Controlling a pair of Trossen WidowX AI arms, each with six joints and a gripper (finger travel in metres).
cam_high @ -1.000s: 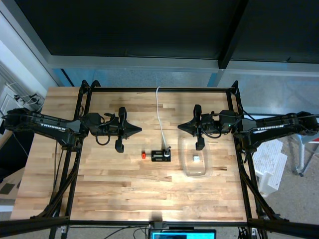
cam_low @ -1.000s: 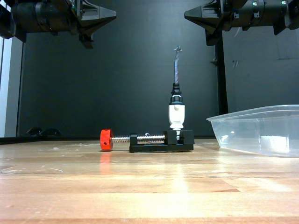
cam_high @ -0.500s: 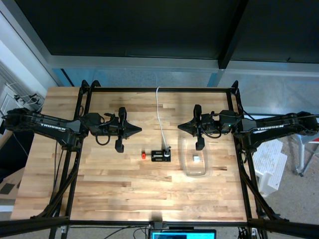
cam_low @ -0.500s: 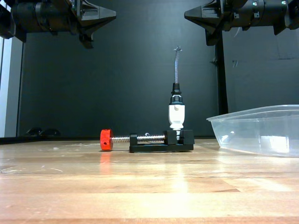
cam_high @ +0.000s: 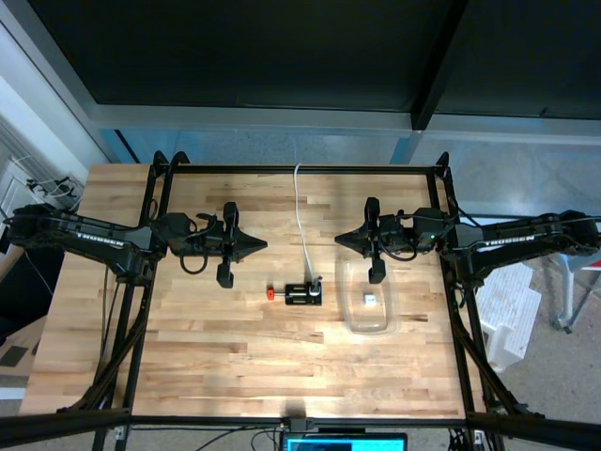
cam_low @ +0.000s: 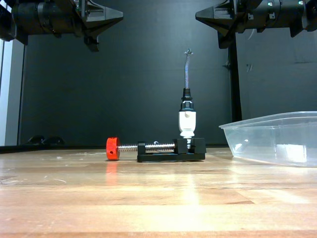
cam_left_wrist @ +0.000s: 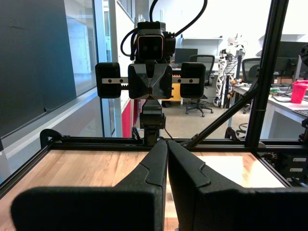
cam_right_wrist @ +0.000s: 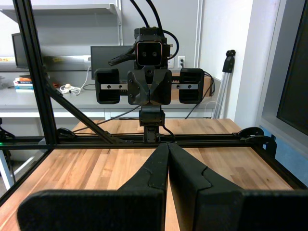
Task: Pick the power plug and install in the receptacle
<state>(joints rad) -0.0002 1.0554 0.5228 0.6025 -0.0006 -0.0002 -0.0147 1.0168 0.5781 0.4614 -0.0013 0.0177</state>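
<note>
Receptacle sits unmoved in its clamp; left pincer and right pincer (both closed) stay parked high either side.

The left gripper and right gripper hang high above the bench, tips pointing inward, well apart. Below them the white receptacle stands upright in its black clamp frame — red-orange knob leftward. A clear tray sits toward the bench's right edge.
</note>
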